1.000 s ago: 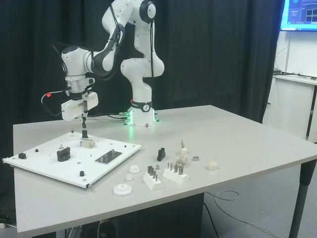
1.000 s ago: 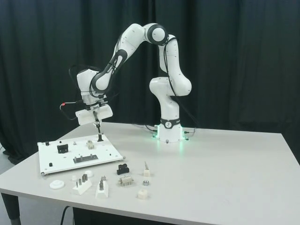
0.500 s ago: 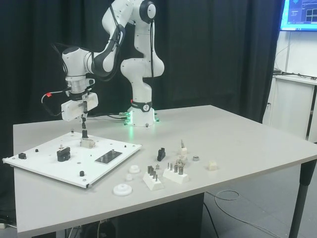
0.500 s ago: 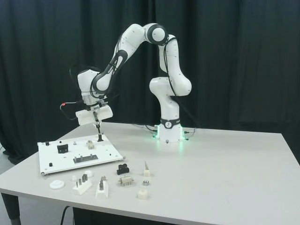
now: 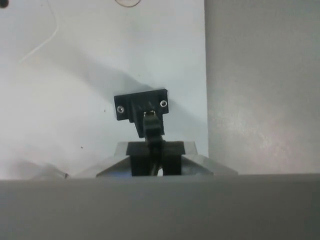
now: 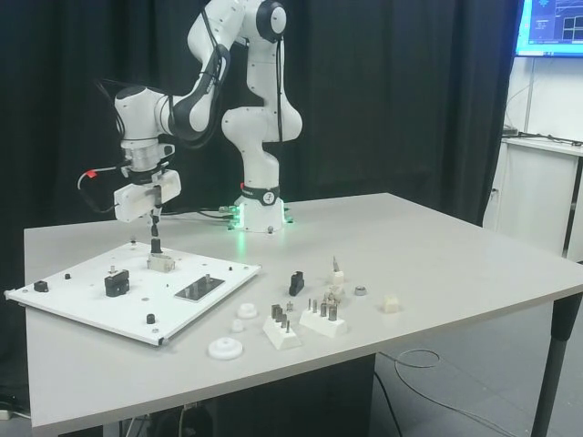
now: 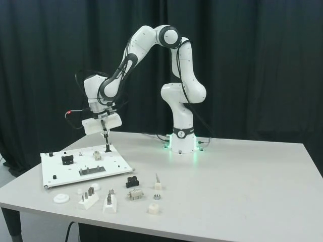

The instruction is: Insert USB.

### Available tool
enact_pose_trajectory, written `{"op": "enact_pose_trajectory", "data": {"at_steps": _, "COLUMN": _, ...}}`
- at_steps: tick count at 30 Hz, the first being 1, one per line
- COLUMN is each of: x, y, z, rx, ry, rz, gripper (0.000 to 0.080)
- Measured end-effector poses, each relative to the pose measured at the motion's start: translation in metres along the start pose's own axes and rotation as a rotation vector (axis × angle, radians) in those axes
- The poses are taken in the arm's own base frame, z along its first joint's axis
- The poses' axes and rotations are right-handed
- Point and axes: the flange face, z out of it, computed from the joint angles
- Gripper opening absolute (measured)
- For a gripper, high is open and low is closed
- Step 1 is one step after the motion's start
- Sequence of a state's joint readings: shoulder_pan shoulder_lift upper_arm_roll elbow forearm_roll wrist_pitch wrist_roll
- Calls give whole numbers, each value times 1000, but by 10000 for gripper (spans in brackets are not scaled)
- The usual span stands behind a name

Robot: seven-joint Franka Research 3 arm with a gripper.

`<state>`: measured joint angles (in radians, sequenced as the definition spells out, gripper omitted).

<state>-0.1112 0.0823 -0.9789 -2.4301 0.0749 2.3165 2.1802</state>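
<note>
Grey table (image 6: 437, 264) | white board (image 6: 82, 300) w/ black socket (image 5: 140, 103) | tool (image 5: 154, 162) grips USB plug (image 5: 152, 127) above it

A grey table (image 6: 437, 246) carries a flat white board (image 6: 82, 296) at one end. Near the board's edge lie a white toothed disc (image 6: 222, 347), two white wedge-shaped stands holding small grey pegs (image 6: 302, 320), a small black bracket (image 6: 296, 283) and a small white cube (image 6: 391, 302). Black curtains (image 7: 252, 60) hang behind.

Gripper (image 7: 105, 132) apparently above white board (image 7: 55, 174).
</note>
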Motion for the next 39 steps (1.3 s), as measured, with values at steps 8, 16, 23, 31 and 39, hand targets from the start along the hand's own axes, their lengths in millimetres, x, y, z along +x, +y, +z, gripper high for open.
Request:
{"op": "enact_pose_trajectory", "data": {"at_steps": 8, "x": 1, "y": 2, "z": 0, "rx": -6, "ry": -5, "rz": -6, "gripper": 45}}
{"op": "enact_pose_trajectory", "data": {"at_steps": 16, "x": 1, "y": 2, "z": 1, "rx": -7, "ry": -5, "rz": -13, "gripper": 45}}
{"op": "enact_pose_trajectory", "data": {"at_steps": 23, "x": 5, "y": 2, "z": 3, "rx": -11, "ry": -2, "rz": -13, "gripper": 45}}
{"op": "enact_pose_trajectory", "data": {"at_steps": 31, "x": 11, "y": -2, "z": 4, "rx": -12, "ry": -4, "rz": -10, "gripper": 45}}
{"op": "enact_pose_trajectory", "data": {"at_steps": 39, "x": 11, "y": -2, "z": 4, "rx": -10, "ry": -6, "rz": -24, "gripper": 45}}
